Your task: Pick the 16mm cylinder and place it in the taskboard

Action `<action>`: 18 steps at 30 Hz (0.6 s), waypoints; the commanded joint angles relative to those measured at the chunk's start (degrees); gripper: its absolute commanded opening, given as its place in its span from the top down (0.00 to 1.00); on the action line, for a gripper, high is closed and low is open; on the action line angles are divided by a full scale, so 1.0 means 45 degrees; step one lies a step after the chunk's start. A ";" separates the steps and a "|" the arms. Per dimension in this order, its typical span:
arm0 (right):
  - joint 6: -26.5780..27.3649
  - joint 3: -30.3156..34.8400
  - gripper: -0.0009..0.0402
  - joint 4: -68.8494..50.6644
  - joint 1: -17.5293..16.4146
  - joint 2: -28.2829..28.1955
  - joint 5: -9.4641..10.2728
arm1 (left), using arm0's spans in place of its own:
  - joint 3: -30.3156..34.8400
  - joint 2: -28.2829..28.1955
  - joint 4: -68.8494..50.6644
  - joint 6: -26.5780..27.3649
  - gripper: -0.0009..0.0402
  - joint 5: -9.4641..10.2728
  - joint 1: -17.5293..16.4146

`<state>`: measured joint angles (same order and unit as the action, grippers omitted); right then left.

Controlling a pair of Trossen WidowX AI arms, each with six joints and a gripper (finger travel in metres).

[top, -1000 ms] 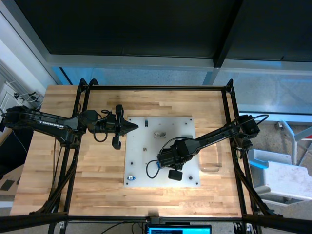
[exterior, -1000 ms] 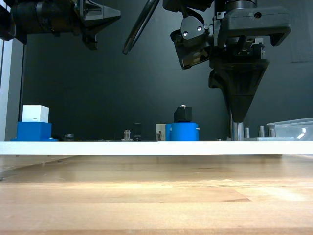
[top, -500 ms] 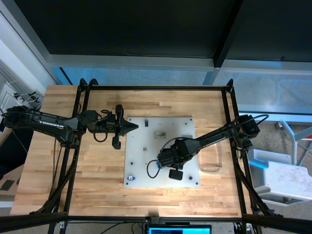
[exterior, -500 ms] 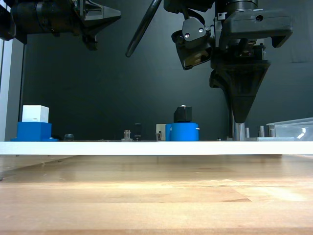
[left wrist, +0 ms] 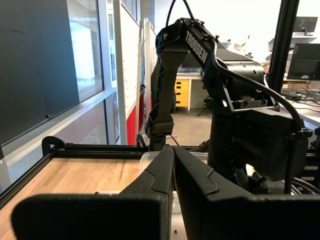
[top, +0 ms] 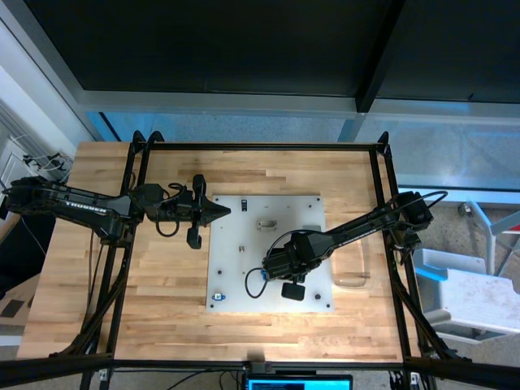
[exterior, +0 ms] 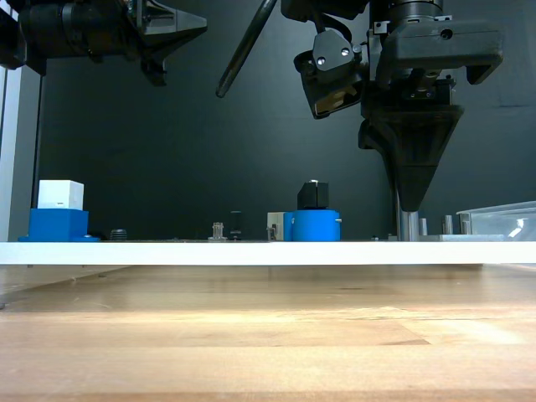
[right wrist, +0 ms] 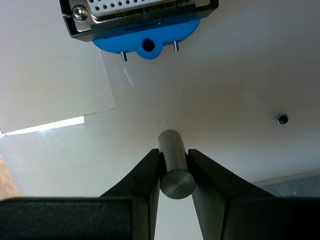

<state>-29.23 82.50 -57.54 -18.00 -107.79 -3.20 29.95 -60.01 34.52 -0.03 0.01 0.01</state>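
Low view: 16mm cylinder (exterior: 408, 226) upright

16mm cylinder (exterior: 408, 226) top hidden in right gripper (exterior: 410, 203); left gripper (exterior: 198, 29) cut by edge.

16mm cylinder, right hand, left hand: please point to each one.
16mm cylinder (right wrist: 172, 159): right wrist view, its round side.
right hand (exterior: 410, 201): low view, fingertips, shut on the cylinder over the taskboard (exterior: 251, 253).
left hand (left wrist: 173, 150): left wrist view, closed fingertips; held high at the taskboard's left edge.
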 commanded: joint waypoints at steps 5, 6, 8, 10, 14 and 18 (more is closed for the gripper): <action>-0.0015 0.0005 0.88 0.0015 -0.0005 0.0005 -0.0029 | 0.0000 0.0000 0.0000 0.0000 0.98 0.0000 0.0000; -0.0015 0.0005 0.88 0.0019 0.0000 0.0000 -0.0029 | 0.0000 0.0000 0.0000 -0.0005 0.98 0.0000 -0.0005; -0.0015 0.0005 0.88 0.0034 -0.0005 -0.0058 -0.0034 | 0.0000 0.0000 0.0000 -0.0005 0.98 0.0000 0.0000; -0.0015 0.0000 0.88 0.0049 -0.0005 -0.0097 -0.0034 | 0.0000 0.0000 0.0000 -0.0005 0.98 0.0000 0.0000; -0.0019 -0.0107 0.88 0.0253 -0.0010 -0.0102 -0.0034 | 0.0000 0.0000 0.0000 -0.0005 0.98 0.0000 0.0000; -0.0068 -0.0151 0.88 0.0282 -0.0010 -0.0180 -0.0024 | 0.0000 0.0000 0.0000 -0.0005 0.98 0.0000 0.0000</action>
<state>-29.50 81.84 -56.21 -18.02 -108.55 -3.29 29.93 -60.01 34.52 -0.03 0.03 0.01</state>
